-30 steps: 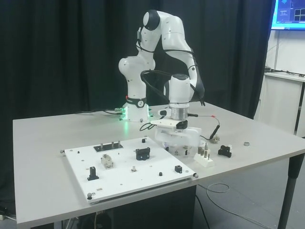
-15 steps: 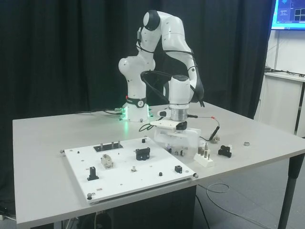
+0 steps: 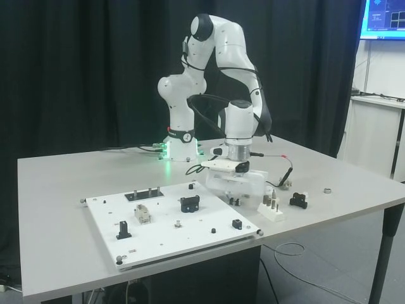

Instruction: Pick BNC.

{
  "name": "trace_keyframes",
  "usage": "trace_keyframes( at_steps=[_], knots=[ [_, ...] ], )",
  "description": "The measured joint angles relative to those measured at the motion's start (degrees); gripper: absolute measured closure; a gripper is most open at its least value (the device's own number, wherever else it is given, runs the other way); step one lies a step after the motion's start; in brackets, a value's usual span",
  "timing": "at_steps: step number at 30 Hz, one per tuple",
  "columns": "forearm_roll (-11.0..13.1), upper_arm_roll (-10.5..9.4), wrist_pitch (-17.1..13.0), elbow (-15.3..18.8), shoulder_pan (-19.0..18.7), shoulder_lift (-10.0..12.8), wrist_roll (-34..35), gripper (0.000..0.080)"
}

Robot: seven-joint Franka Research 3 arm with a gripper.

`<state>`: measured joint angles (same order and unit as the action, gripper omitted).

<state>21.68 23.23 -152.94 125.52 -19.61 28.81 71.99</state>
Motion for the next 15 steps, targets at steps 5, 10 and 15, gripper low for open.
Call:
trace_keyframes(
  at_steps=[5, 10, 15],
  knots=[
    [0.0, -0.05, 0.0, -0.34, -0.02, -0.07, 0.0, 0.0638],
    [-0.02, -0.05, 0.28, -0.72, -0.05, -0.58, 0.0, 0.0638],
    [-0.45, 0.04, 0.94, -0.94, -0.05, -1.45, 0.0, 0.0675]
  ],
)
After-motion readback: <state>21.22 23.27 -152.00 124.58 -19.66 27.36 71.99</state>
